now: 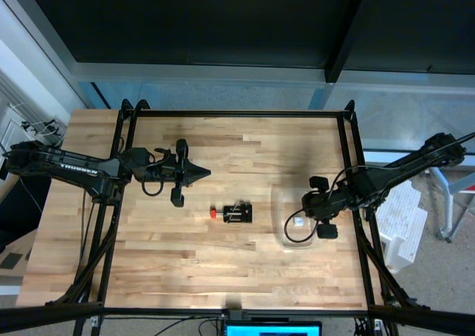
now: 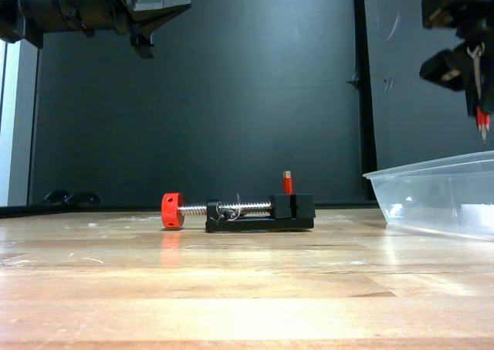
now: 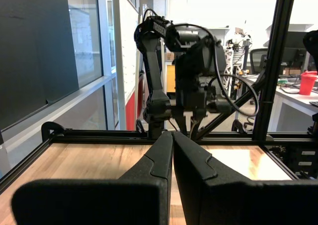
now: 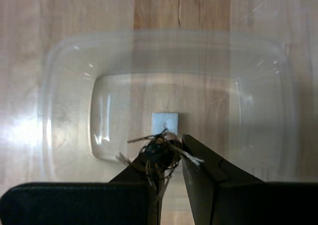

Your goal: Pick the RCA connector and install on taskboard

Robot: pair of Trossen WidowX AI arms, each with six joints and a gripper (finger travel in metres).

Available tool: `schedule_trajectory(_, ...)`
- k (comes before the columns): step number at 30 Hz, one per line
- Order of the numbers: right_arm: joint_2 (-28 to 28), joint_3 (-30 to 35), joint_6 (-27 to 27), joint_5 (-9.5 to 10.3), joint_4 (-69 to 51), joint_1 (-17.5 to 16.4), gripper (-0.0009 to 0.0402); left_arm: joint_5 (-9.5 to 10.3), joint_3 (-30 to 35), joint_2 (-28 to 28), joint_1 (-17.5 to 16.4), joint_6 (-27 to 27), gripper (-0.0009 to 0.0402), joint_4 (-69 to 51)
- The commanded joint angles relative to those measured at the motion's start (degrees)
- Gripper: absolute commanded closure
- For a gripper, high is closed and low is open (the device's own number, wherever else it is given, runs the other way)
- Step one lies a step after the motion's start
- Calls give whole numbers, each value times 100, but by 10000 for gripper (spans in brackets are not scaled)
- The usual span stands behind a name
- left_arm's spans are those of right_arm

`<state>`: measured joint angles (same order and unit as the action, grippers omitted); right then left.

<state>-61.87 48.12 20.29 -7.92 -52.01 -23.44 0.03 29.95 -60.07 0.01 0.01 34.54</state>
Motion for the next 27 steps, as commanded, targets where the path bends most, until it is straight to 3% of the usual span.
schedule_trajectory(1,0,210,4,-2,-175,2,393,0,0,-2,0,0,393,0)
schedule_trajectory(13,-116,304,4,-15,0,157,393,0,0,-2,0,0,393,2)
schedule_trajectory(20,-612,407,-31,-2,369,579,393,0,0,-2,0,0,393,2)
schedule_trajectory(27,-1285,1005,-175,-9,400,942,393,0,0,-2,-2,0,393,2)
